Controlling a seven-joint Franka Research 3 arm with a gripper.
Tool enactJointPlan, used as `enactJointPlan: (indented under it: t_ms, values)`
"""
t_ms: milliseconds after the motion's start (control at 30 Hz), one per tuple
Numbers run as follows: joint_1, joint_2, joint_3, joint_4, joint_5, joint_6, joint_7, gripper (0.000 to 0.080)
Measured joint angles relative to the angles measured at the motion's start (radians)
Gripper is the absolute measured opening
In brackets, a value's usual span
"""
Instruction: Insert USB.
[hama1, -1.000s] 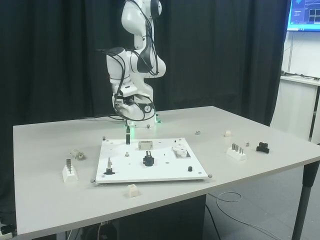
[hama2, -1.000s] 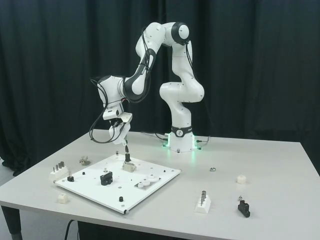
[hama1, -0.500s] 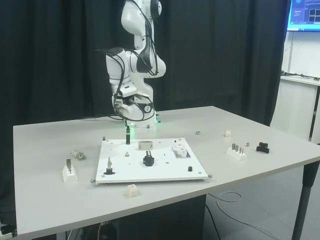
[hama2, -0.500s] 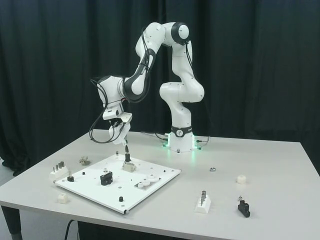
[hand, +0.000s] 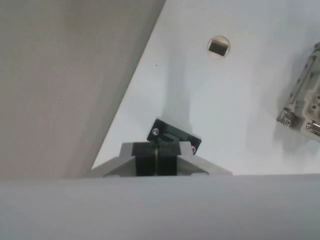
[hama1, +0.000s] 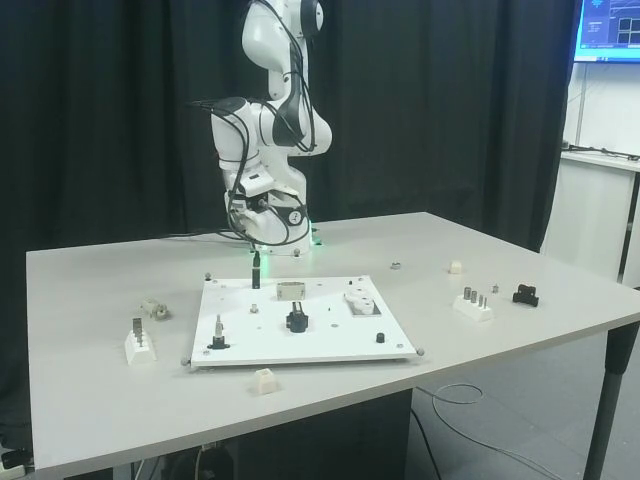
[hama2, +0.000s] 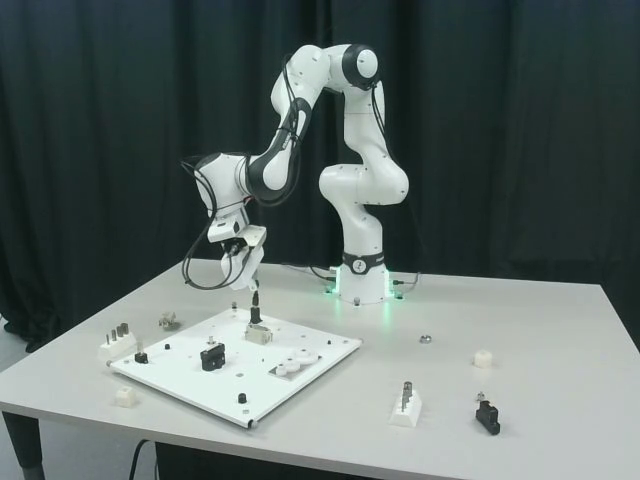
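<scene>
My gripper (hand: 156, 159) hangs over the back left part of the white board (hama1: 330, 338), near its edge. Its black pads are pressed together with only a thin seam between them. In the room views a slim black USB plug (hama1: 256, 270) (hama2: 252, 298) points straight down from the fingertips, its tip at the board. Directly under the pads lies a small black socket plate (hand: 175, 135) with two screws, partly hidden by the pads.
A grey multi-pin connector (hand: 305, 110) (hama1: 291, 291) sits on the board beside the socket, and a round recess (hand: 218, 46) lies further off. Other black parts (hama1: 297, 320) stand mid-board. Small white blocks (hama1: 139, 345) (hama2: 405, 410) sit on the grey table (hama1: 90, 290).
The wrist and forearm have risen slightly. The black plug stays at nearly the same spot over the board.
</scene>
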Motion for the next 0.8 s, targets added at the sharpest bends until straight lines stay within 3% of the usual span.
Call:
enactJointPlan:
  t_ms: [800]
  values:
    - [0.0, 0.006, -0.001, 0.0, 0.008, 0.026, 0.0, 0.0009]
